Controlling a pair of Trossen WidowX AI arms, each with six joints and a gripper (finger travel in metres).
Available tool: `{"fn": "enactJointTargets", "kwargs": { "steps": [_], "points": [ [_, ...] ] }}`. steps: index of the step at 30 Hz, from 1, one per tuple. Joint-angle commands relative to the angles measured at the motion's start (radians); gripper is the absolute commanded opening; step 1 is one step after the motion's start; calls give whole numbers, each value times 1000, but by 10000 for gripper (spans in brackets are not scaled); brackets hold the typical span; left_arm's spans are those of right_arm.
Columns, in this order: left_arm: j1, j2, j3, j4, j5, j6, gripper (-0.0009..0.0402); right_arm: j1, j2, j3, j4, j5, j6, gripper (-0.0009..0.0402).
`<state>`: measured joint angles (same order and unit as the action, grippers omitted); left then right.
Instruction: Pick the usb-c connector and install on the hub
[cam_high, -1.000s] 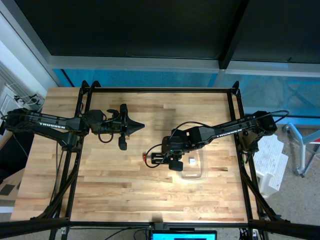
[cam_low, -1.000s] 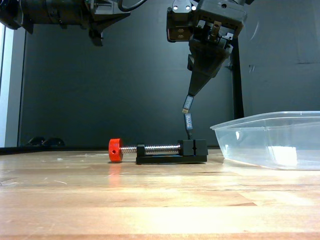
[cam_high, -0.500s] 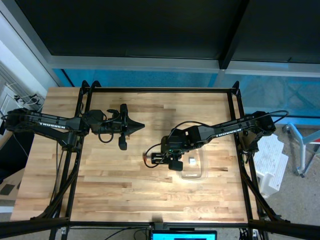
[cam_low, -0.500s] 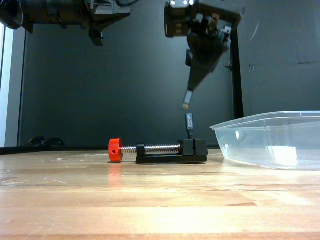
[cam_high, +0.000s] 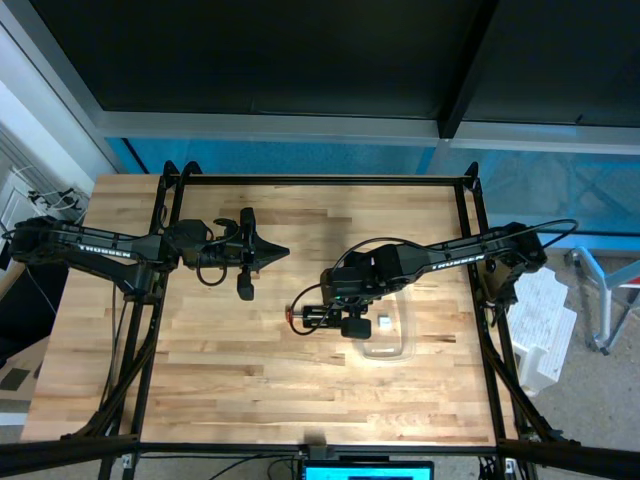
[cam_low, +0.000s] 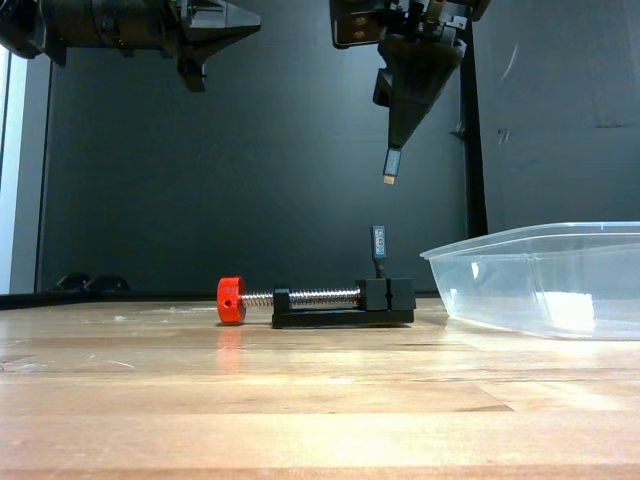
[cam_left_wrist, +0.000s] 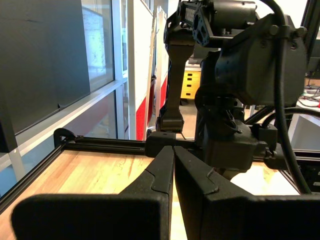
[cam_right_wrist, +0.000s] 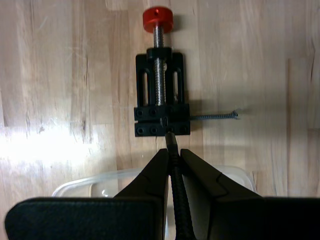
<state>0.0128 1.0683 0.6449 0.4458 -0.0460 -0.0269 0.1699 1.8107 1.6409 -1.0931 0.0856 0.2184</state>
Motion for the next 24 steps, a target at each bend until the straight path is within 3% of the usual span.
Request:
{"fn": "enactJointTargets", "kwargs": {
  "steps": [1,13,24],
  "points": [
    [0,0,0,0,0,0,0,0,35,60,-51,1,2,0],
    [0,0,0,0,0,0,0,-1,183,231,-193,0,-20,0],
    [0,0,0,0,0,0,0,-8,228,272,-217,1,-26,0]
  ]
}}
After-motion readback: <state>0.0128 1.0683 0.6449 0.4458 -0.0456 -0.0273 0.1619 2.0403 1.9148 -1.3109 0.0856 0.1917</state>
